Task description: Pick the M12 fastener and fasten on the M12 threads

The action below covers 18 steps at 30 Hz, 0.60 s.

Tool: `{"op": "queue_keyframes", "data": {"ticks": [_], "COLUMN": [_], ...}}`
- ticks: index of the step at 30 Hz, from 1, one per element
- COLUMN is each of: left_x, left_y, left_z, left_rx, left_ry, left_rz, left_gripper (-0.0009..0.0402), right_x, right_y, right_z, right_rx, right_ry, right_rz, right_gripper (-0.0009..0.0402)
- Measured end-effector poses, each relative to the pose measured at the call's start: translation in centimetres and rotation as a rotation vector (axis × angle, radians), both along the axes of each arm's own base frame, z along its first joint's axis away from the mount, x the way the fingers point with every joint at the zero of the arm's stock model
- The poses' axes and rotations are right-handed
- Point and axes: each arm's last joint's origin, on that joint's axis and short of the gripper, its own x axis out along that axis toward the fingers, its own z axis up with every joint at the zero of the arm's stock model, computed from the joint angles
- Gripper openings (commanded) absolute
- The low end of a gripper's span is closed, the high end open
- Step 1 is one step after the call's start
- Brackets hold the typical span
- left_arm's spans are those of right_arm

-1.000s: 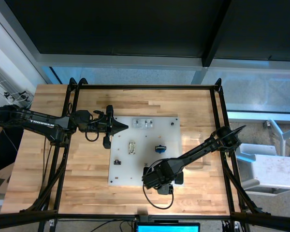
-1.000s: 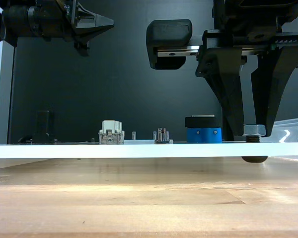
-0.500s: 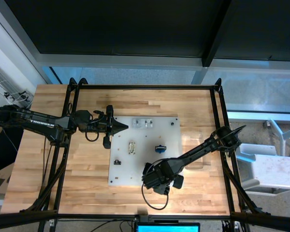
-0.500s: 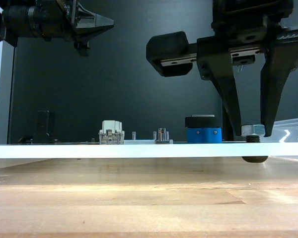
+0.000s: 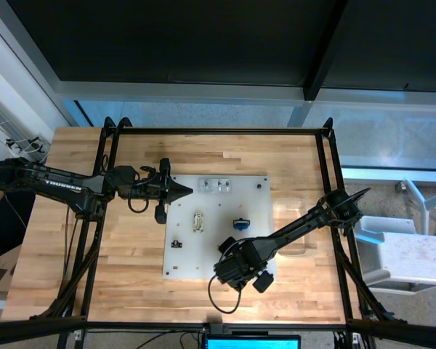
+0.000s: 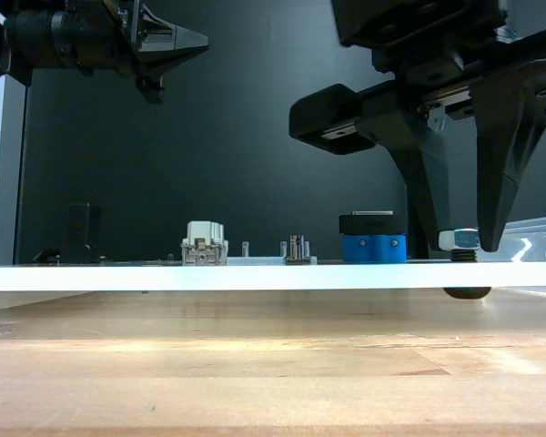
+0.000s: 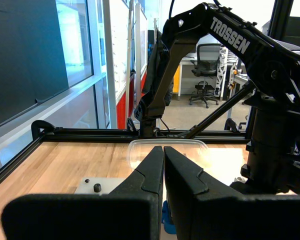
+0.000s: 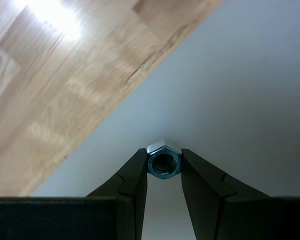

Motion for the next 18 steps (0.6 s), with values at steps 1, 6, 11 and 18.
{"op": "queue_keyframes", "data": {"ticks": [1,6,11,18], "left_x": [0.0,0.0,0.0,0.0], "left_y": [0.0,0.0,0.0,0.0], "left_z": [-0.01,0.0,0.0,-0.01], "left_rx": [0.0,0.0,0.0,0.0], "left_ry": [0.0,0.0,0.0,0.0], "left_rz": [0.0,0.0,0.0,0.0], "left_gripper": [0.0,0.0,0.0,0.0], "right_x": [0.0,0.01,0.02,0.04], "right_y": [0.0,0.0,0.01,0.0], "right_z": [0.0,-0.01,-0.02,-0.05], "right_rx": [0.003,0.016,0.029,0.055], "right_ry": [0.001,0.005,0.011,0.022], "right_rz": [-0.034,-0.178,-0.326,-0.61], "right_gripper": [0.0012,0.0012,0.0012,0.0012]}}
